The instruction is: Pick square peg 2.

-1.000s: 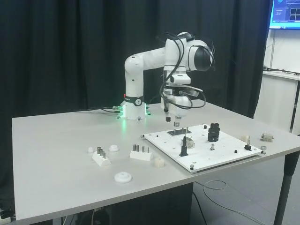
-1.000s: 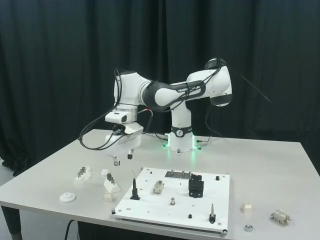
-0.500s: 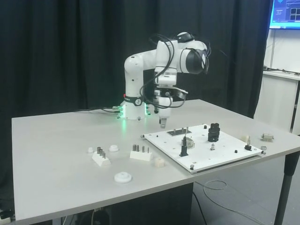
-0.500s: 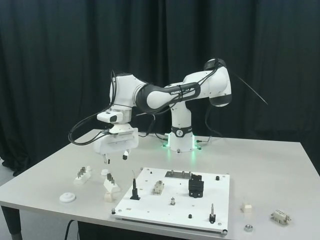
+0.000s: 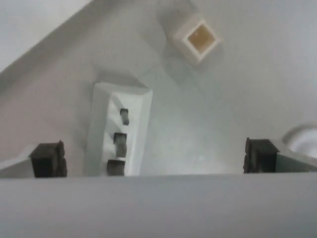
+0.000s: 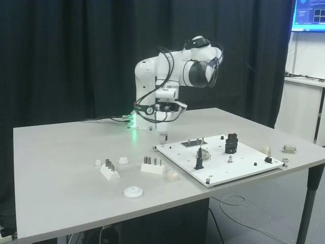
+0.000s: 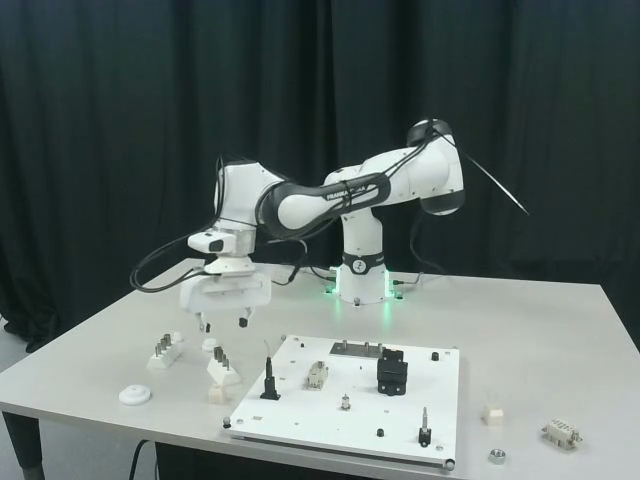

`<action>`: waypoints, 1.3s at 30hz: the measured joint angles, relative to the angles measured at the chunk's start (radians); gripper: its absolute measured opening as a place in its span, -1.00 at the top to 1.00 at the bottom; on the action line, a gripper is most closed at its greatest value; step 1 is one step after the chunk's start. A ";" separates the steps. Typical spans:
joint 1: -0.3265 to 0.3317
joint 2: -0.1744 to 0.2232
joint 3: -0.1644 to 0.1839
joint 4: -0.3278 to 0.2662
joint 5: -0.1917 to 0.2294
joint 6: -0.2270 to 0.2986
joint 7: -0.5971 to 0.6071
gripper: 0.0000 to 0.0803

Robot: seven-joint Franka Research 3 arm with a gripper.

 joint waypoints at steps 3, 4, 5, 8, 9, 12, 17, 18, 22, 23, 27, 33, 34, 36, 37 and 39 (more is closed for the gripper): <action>0.000 0.000 0.013 -0.022 0.018 0.011 0.013 -0.99; 0.000 0.001 0.017 -0.028 0.023 0.013 0.014 -0.99; 0.000 0.002 0.021 -0.034 0.030 0.017 0.015 -0.99; 0.000 0.005 0.033 -0.050 0.051 0.025 0.017 -0.99; 0.000 0.006 0.036 -0.054 0.056 0.028 0.017 -0.99; 0.000 0.009 0.049 -0.064 0.072 0.041 0.018 -0.99; -0.001 0.009 0.068 -0.072 0.083 0.060 0.029 -0.99; -0.003 0.009 0.071 -0.072 0.084 0.062 0.033 -0.99; -0.010 0.009 0.084 -0.069 0.087 0.064 0.053 -0.99; -0.013 0.009 0.087 -0.067 0.087 0.065 0.057 -0.99; -0.026 0.012 0.099 -0.056 0.087 0.065 0.061 -0.99; -0.054 0.016 0.118 -0.032 0.087 0.066 0.068 -0.99; -0.059 0.018 0.121 -0.026 0.087 0.066 0.069 -0.99; -0.070 0.020 0.127 -0.017 0.087 0.066 0.072 -0.99; -0.076 0.021 0.130 -0.012 0.087 0.066 0.073 -0.99; -0.087 0.022 0.136 -0.001 0.087 0.066 0.075 -0.99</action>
